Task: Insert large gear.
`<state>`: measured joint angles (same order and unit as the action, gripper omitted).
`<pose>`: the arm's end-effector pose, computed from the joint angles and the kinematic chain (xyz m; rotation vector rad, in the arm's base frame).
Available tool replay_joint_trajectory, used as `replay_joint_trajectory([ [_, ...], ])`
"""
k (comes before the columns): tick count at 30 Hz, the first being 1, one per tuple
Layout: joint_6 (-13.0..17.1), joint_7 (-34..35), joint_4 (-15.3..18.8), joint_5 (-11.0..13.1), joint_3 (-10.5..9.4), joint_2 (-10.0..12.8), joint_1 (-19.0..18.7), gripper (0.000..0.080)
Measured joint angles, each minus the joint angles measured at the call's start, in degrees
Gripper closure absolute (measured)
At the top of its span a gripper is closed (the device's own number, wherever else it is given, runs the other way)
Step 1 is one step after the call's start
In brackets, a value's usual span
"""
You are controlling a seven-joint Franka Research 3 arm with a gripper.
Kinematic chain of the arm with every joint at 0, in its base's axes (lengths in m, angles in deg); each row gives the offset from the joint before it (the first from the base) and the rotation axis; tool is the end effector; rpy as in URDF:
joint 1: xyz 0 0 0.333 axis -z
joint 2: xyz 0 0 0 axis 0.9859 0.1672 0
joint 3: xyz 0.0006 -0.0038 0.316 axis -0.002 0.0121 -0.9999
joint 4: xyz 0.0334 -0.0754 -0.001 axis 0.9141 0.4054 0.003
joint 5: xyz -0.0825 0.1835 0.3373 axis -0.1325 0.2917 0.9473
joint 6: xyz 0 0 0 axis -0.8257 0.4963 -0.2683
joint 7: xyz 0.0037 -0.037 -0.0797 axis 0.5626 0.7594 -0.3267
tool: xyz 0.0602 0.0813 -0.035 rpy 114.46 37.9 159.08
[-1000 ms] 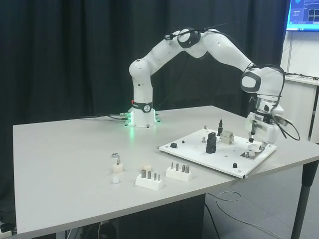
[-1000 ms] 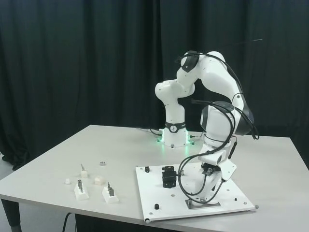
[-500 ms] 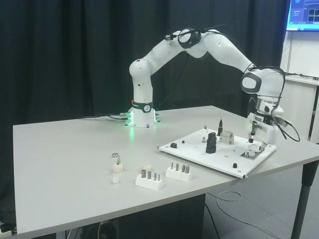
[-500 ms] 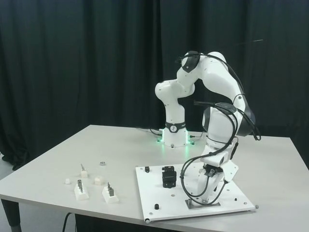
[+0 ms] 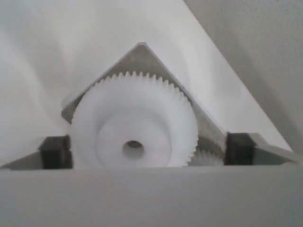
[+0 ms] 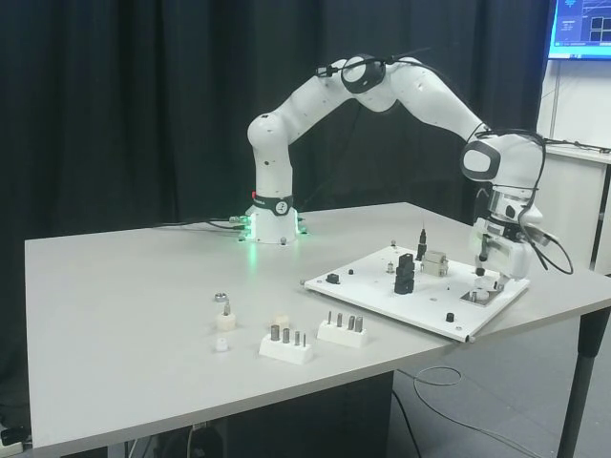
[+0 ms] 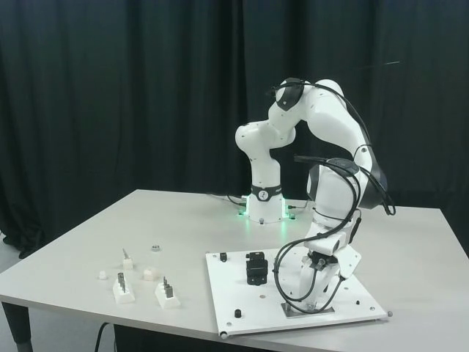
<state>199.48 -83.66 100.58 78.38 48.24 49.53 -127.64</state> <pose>0.6663 0.2643 0.2268 2.9260 0.7449 -0.1061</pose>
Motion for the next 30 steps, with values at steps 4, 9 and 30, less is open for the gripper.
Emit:
replay_joint_trajectory([
  [4, 0.0, 0.0, 0.0, 0.0, -0.04, 0.0, 0.0, 0.013],
  [9, -0.4, 0.0, 0.0, 0.0, -0.15, 0.0, 0.0, 0.0292],
  [30, -1.3, 3.6, 0.0, 0.2, -0.25, -0.2, 0.0, 0.0469],
])
